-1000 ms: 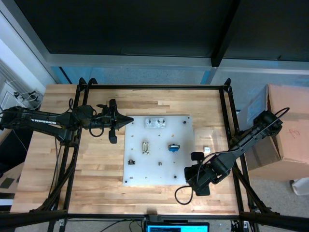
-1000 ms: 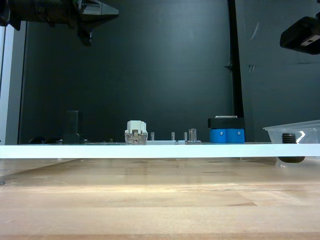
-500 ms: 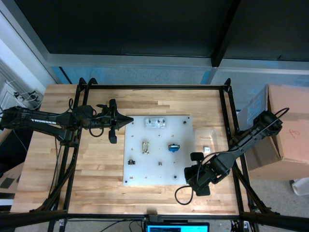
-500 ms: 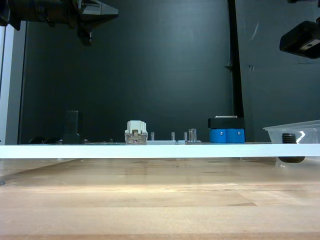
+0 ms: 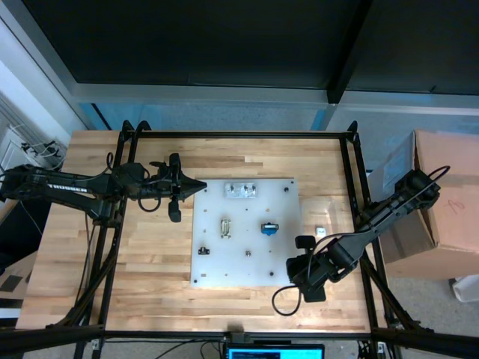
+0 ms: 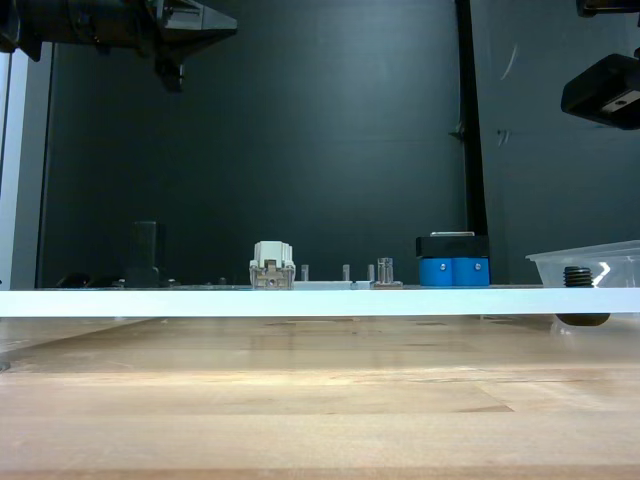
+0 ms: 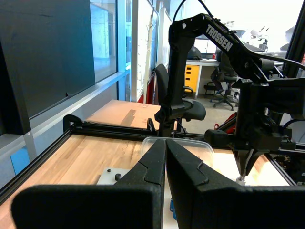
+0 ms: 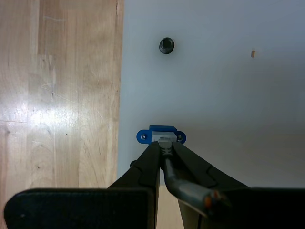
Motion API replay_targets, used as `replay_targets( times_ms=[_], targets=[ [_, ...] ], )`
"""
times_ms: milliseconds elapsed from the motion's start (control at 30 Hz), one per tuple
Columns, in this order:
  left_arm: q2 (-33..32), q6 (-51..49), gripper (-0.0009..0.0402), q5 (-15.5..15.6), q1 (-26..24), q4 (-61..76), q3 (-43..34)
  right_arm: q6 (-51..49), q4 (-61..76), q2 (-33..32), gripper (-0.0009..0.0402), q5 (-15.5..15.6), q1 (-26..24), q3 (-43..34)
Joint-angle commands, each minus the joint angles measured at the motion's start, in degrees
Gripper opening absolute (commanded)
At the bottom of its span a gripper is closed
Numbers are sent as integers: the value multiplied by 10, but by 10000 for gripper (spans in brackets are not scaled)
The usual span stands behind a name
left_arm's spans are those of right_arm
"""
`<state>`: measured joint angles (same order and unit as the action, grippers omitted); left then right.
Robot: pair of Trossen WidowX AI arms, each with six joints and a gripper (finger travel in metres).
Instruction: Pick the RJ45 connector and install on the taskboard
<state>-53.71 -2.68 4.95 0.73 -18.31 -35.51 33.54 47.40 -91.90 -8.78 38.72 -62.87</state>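
Left arm: the left arm [image 5: 67, 185] reached in level from the table's left edge and was carried high above the table [image 5: 150, 262].
Left gripper: the left gripper [image 7: 165, 143] pointed right, its tip over the far-left corner of the taskboard [image 5: 224, 262]. Its fingers were pressed together with nothing between them.
Right arm: the right arm [image 5: 389, 209] came in from the right edge and bent toward the board's near-right corner, wrist raised well above the board in the low view.
Right gripper: the right gripper [image 8: 164, 147] pointed down at the white board. Its fingers were drawn narrow and clamped on the cable just behind the plug.
Task part, place: the RJ45 connector [image 8: 164, 140] sat in the right gripper, projecting just past the fingertips. It was held above the board, clear of its seat.
Task part, look: a small pale grey plug on a dark grey cable stub [image 8: 174, 179]. The stub's free end showed orange.
Task part, axis: its long axis ran along the fingers, plug end pointing away from the wrist toward the board and cable trailing back between the fingers. In the right wrist view the plug end lined up with the blue socket mount [image 8: 144, 137].
Other: a black screw [image 8: 166, 45] sat in the board beyond the mount. A clear tray [image 5: 329, 209] stood just right of the board, holding a small white part [image 5: 320, 232].
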Motion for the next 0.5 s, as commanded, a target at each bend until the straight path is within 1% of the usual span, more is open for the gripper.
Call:
replay_targets(
  times_ms=[33,300,500],
  targets=[
    [0,0,0,0,0,0,0,0,-1,0,0,11,-1,12],
    [0,0,0,0,0,0,0,0,13,12,5,8,-1,8],
    [0,0,0,0,0,0,0,0,12,18,33,8,-1,7]
  ],
)
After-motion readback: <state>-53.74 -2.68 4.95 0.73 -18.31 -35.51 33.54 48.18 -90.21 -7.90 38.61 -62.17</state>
